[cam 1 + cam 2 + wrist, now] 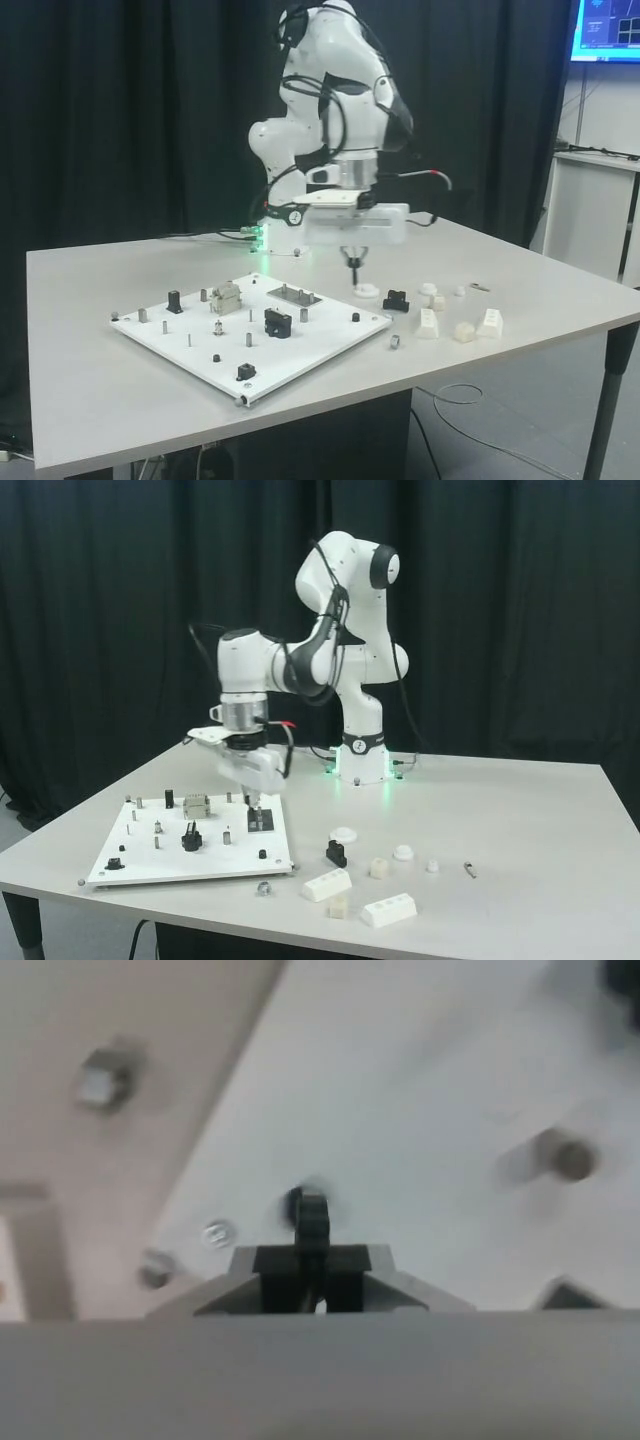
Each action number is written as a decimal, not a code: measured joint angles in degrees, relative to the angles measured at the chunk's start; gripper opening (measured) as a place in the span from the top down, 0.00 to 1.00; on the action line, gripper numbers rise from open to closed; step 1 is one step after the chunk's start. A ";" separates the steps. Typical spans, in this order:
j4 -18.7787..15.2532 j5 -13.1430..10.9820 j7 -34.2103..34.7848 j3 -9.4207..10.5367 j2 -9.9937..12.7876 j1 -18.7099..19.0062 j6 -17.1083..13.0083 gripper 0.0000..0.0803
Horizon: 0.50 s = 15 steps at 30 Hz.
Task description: Place USB.
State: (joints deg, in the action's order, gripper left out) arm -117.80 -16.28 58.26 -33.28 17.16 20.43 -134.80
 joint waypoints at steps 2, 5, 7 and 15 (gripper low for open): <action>0.00 0.14 1.31 0.00 -0.01 1.42 -0.07 0.94; 0.00 0.34 3.24 0.01 -0.01 3.61 -0.33 0.94; 0.00 0.66 4.58 0.02 -0.01 5.05 -0.65 0.94; 0.07 2.27 11.87 0.23 0.13 10.69 -1.95 0.94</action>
State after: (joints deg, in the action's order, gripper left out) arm -117.73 -14.01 70.13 -33.05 17.29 31.12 -136.75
